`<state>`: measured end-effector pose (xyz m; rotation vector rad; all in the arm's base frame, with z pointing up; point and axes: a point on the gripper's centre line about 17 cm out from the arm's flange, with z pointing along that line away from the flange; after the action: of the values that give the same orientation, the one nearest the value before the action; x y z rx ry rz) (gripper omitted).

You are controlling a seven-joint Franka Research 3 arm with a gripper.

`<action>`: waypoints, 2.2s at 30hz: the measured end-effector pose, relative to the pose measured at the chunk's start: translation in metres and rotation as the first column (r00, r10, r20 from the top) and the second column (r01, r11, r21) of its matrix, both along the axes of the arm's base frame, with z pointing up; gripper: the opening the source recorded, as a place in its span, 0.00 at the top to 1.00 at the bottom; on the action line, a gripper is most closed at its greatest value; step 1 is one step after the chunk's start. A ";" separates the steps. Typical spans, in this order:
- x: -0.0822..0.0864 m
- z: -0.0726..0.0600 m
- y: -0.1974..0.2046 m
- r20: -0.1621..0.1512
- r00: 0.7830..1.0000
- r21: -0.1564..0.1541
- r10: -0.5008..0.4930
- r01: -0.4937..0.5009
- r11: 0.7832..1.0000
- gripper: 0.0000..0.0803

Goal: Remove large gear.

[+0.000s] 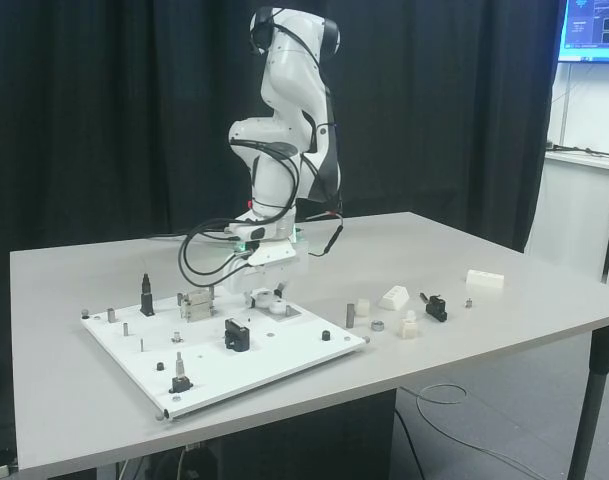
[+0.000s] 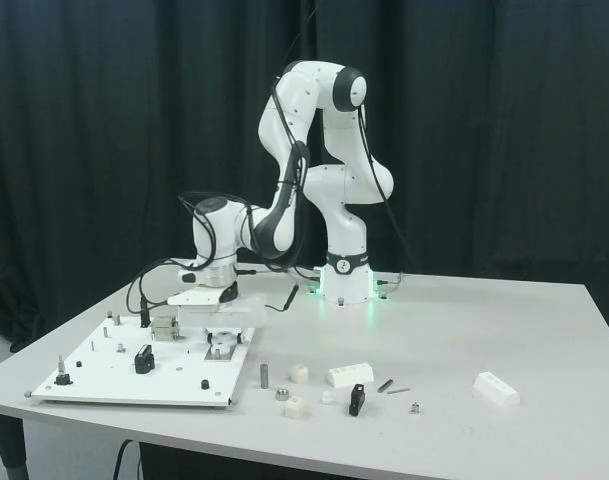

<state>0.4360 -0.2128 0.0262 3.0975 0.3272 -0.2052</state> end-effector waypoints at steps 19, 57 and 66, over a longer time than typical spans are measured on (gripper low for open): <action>0.000 0.000 0.000 0.001 1.000 0.006 -0.012 0.012 1.000 0.25; -0.001 0.004 0.000 -0.009 1.000 0.013 -0.018 0.018 1.000 0.26; -0.001 0.005 0.000 -0.009 1.000 0.014 -0.020 0.020 1.000 0.26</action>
<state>0.4351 -0.2128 0.0310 3.1158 0.3000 -0.2176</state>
